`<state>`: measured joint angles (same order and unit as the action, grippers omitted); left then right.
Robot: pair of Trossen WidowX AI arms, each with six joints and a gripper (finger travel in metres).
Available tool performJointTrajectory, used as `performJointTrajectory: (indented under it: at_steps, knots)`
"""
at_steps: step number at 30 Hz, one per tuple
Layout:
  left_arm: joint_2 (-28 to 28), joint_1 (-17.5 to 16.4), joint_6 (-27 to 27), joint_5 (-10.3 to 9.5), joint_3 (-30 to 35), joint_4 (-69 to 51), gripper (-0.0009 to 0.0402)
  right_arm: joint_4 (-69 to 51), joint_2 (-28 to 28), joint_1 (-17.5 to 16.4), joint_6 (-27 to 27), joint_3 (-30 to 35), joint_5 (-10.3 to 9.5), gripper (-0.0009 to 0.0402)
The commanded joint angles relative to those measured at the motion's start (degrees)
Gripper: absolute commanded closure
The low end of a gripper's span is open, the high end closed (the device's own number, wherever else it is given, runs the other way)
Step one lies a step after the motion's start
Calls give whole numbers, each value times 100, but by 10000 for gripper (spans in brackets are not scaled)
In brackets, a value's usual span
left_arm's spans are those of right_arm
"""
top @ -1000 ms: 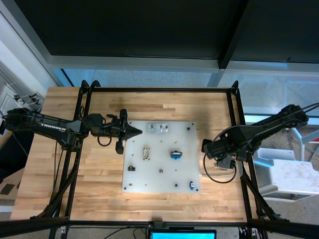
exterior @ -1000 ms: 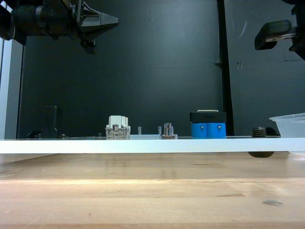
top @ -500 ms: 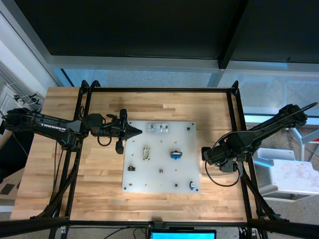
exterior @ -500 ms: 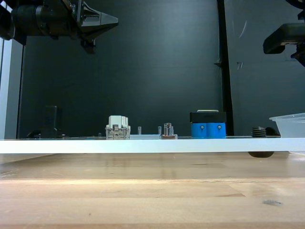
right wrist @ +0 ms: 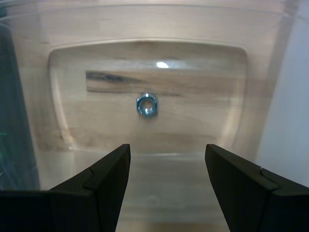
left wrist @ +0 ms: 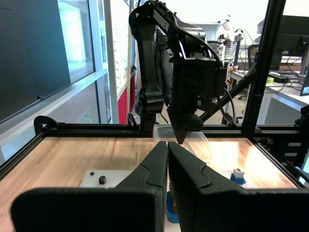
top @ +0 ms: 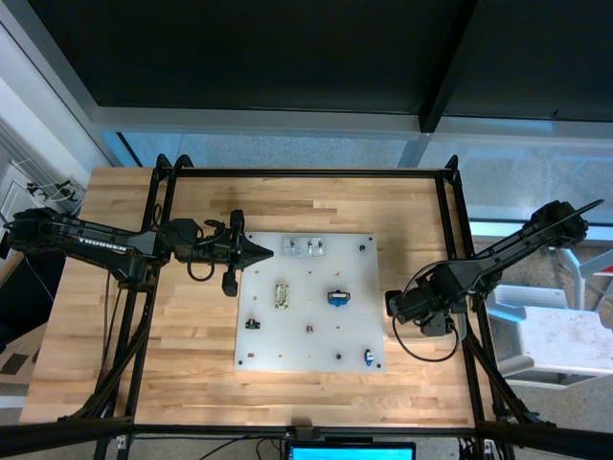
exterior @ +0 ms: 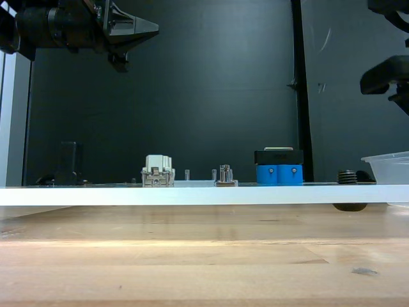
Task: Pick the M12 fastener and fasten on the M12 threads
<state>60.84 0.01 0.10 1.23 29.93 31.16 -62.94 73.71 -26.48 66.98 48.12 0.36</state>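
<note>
Find right fingers (right wrist: 104, 186) spread wide, holding nothing; place right gripper (right wrist: 166, 150) above clear tray (right wrist: 41, 96), off right edge of white board (top: 287, 335); see M12 nut (right wrist: 147, 105) lying flat on tray floor, beyond the tips, untouched; mark stud (exterior: 347, 176) bare, ribs showing, near board's near right edge; find left fingers (left wrist: 193, 174) pressed together, empty; place left gripper (left wrist: 167, 143) aloft by board's far left corner, well apart from nut; wooden counter (top: 172, 364) beneath.
</note>
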Motion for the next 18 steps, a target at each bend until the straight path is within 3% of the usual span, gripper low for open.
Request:
performJointTrajectory:
  at_steps: [1, 18]
  knots:
    - [2, -2, 0, 2, 2, 2, 393, 105, -2, -28, -13, -131, -46, 173]
    - [2, 0, 0, 2, 2, 2, 393, 863, -2, -120, -313, -723, -55, 173]
